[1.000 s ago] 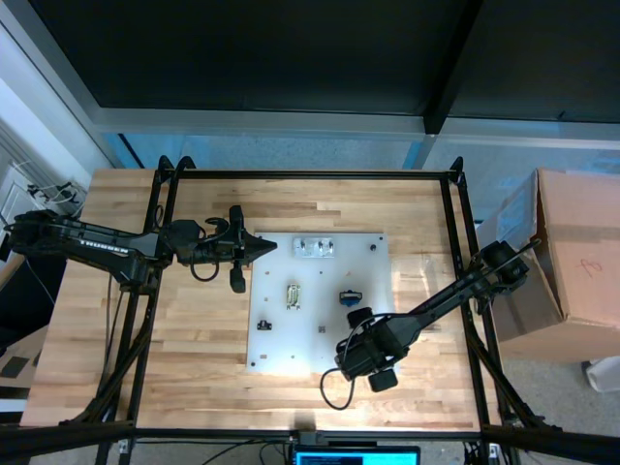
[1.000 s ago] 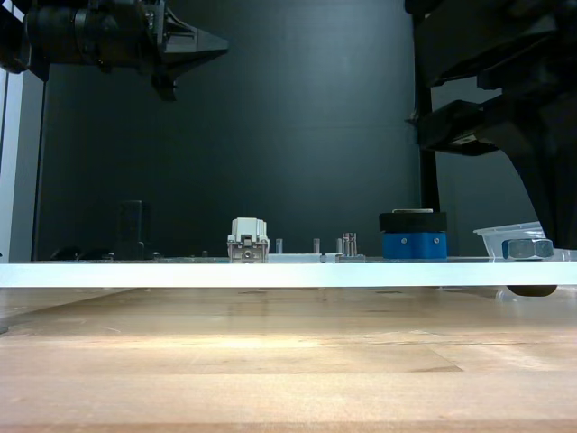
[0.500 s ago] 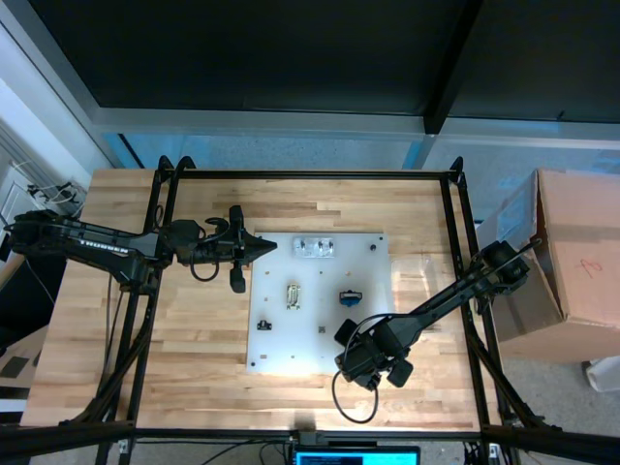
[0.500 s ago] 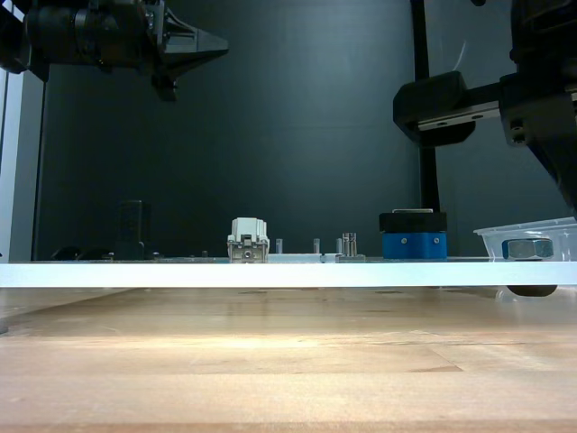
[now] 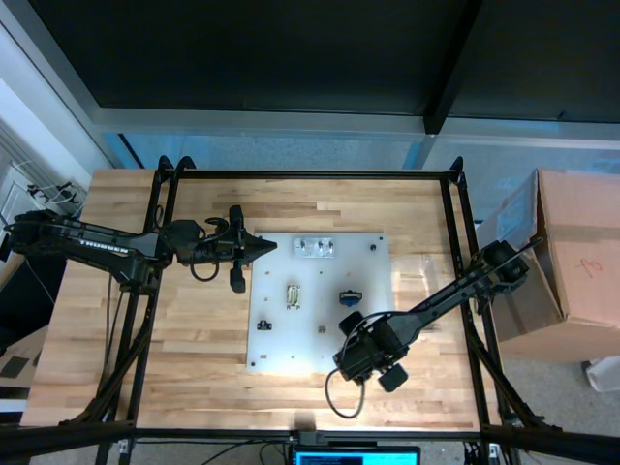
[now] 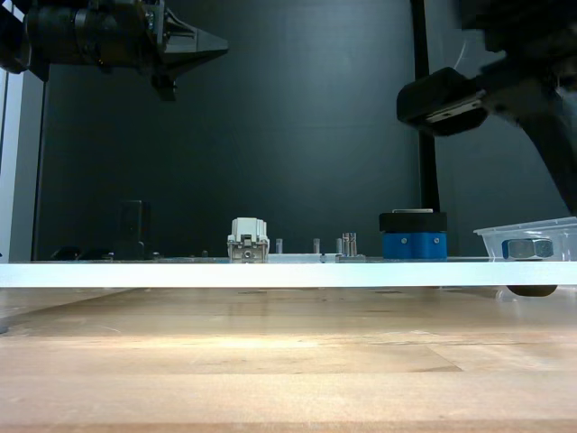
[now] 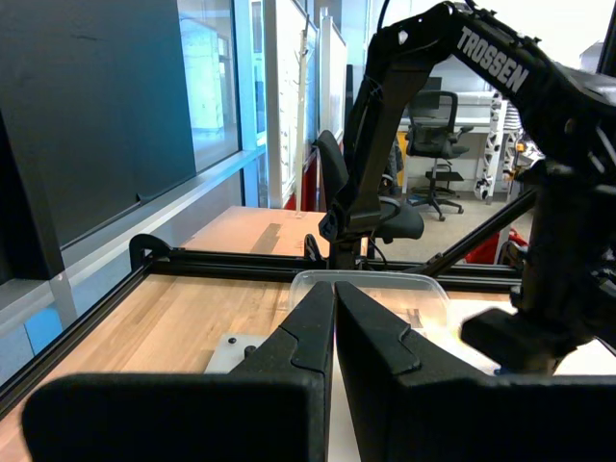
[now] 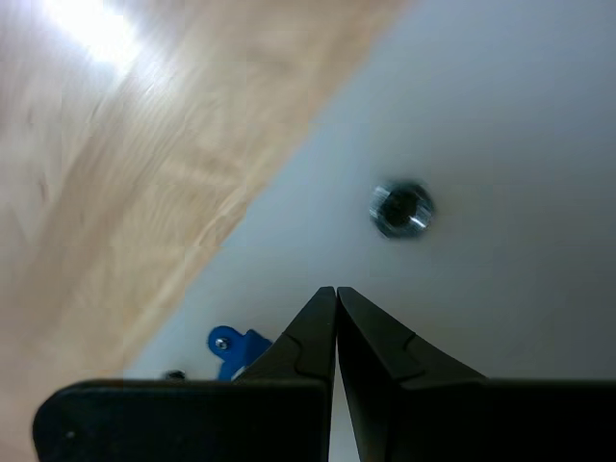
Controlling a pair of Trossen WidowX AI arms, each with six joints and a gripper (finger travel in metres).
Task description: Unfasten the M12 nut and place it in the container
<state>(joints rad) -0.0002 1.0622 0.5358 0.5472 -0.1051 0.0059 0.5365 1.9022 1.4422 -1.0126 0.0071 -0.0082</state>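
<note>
The silver nut sits low on its stud on the white board; no ribs show beneath it. In the low view the nut stands in front of the clear container. My right gripper hangs above the board a little to one side of the nut, fingers shut on nothing. From above, the right gripper is over the board's near right edge and covers the nut. My left gripper hovers high at the board's far left, shut and empty.
A blue block, a white connector and small posts stand on the board. The container lies just right of the board. A black frame rings the table; a cardboard box sits outside at the right.
The right gripper has risen from beside the nut and its wrist has turned. The nut stays where it was. The left arm has not moved.
</note>
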